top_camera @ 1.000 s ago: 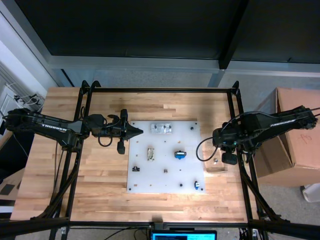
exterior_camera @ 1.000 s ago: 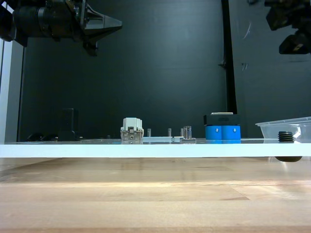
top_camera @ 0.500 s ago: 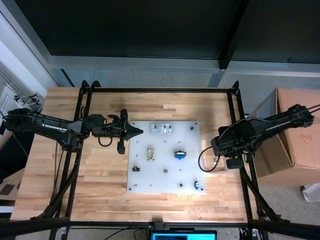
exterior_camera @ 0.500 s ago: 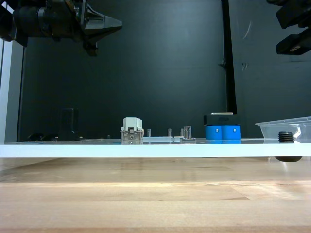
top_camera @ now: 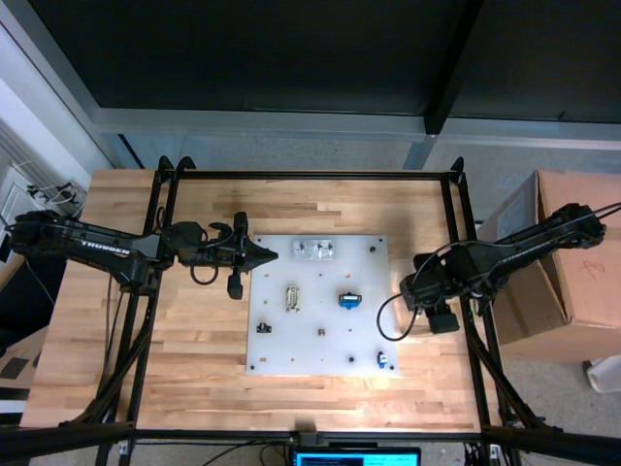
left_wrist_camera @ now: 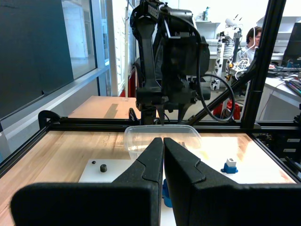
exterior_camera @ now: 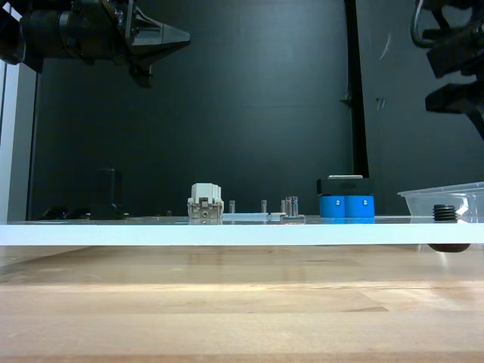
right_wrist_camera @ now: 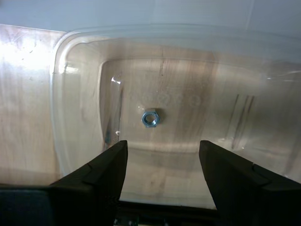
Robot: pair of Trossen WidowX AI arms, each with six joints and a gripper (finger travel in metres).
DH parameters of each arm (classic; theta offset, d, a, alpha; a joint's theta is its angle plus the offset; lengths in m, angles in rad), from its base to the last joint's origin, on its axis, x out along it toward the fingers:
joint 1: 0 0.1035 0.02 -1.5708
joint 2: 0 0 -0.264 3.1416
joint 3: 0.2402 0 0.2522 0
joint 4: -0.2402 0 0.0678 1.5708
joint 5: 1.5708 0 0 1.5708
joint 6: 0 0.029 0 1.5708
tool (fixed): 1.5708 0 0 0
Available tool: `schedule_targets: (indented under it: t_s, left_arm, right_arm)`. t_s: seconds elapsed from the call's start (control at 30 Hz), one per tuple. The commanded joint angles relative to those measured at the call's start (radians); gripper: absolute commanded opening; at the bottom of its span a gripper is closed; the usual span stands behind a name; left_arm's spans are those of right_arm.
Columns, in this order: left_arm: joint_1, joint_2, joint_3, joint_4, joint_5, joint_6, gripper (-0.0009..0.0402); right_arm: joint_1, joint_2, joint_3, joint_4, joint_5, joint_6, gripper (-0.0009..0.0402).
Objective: Pick the M12 nut and place it on its threads and fasten
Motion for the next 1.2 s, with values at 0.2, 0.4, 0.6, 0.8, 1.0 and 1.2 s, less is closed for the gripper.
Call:
schedule_targets:
  t_s: [0.2, 0.4, 0.6, 0.8, 1.0, 1.2]
  left_arm:
    - [0.000, 0.000, 0.000, 0.000, 0.000, 0.000, 0.0000]
    - [0.000, 0.000, 0.000, 0.000, 0.000, 0.000, 0.0000]
    - [0.000, 0.000, 0.000, 0.000, 0.000, 0.000, 0.0000]
    - [0.000, 0.000, 0.000, 0.000, 0.000, 0.000, 0.0000]
    - [0.000, 0.000, 0.000, 0.000, 0.000, 0.000, 0.0000]
    - [0.000, 0.000, 0.000, 0.000, 0.000, 0.000, 0.0000]
  right_arm:
    - [0.064, 0.000, -0.119, 0.115, -0.004, 0.041, 0.0224]
    - [0.068, 0.000, -0.195, 0.211, -0.007, 0.065, 0.0224]
    - [0.069, 0.002, -0.210, 0.214, -0.004, 0.169, 0.0224]
    - [0.073, 0.002, -0.245, 0.261, 0.000, 0.192, 0.0224]
    - [0.077, 0.002, -0.266, 0.285, 0.001, 0.315, 0.0224]
    - [0.082, 0.003, -0.293, 0.307, 0.001, 0.314, 0.0224]
